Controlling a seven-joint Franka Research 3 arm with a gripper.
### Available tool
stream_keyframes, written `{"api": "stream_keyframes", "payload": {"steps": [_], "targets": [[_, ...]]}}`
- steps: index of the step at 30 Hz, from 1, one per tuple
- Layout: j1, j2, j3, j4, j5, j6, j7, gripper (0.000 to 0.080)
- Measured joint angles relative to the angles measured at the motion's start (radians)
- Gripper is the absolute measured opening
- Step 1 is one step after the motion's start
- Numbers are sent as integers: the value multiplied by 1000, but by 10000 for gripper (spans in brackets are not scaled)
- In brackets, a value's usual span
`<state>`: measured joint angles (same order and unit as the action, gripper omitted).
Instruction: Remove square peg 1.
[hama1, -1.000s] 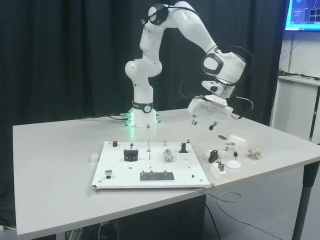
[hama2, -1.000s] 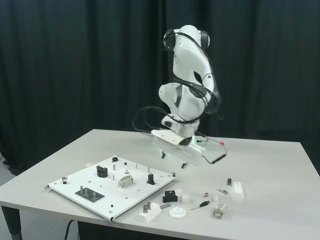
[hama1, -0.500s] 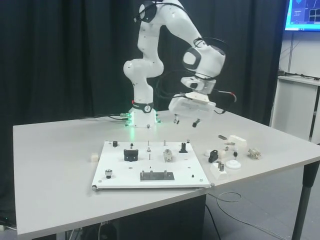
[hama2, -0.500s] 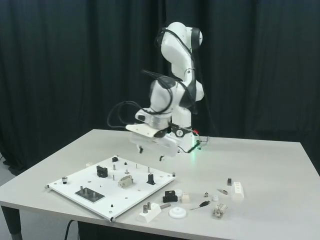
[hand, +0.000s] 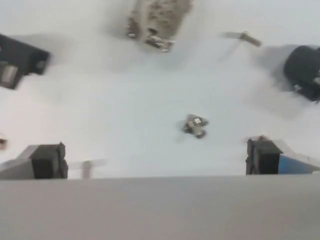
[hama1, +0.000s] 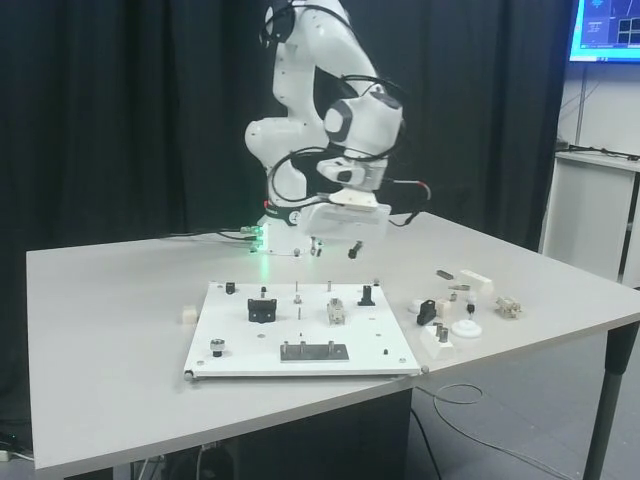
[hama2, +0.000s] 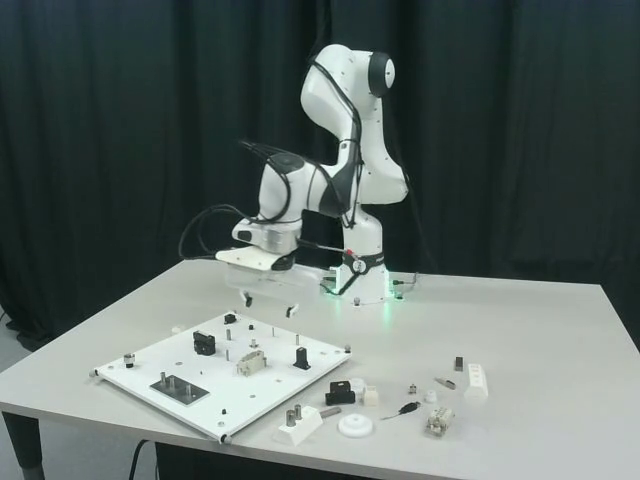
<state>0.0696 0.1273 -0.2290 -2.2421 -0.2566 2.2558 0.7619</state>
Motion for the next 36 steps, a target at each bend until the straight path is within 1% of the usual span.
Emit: {"api": "stream_keyframes", "payload": {"steps": [8, 14, 29, 36], "targets": [[-42, -9, -28, -34, 5, 86, -86, 800], [-53, -9, -49, -42, 23, 122, -138, 800], [-53, -11, -101, -62, 85, 208, -262, 800], [-53, -8, -116, -73, 132, 258, -398, 800]]}}
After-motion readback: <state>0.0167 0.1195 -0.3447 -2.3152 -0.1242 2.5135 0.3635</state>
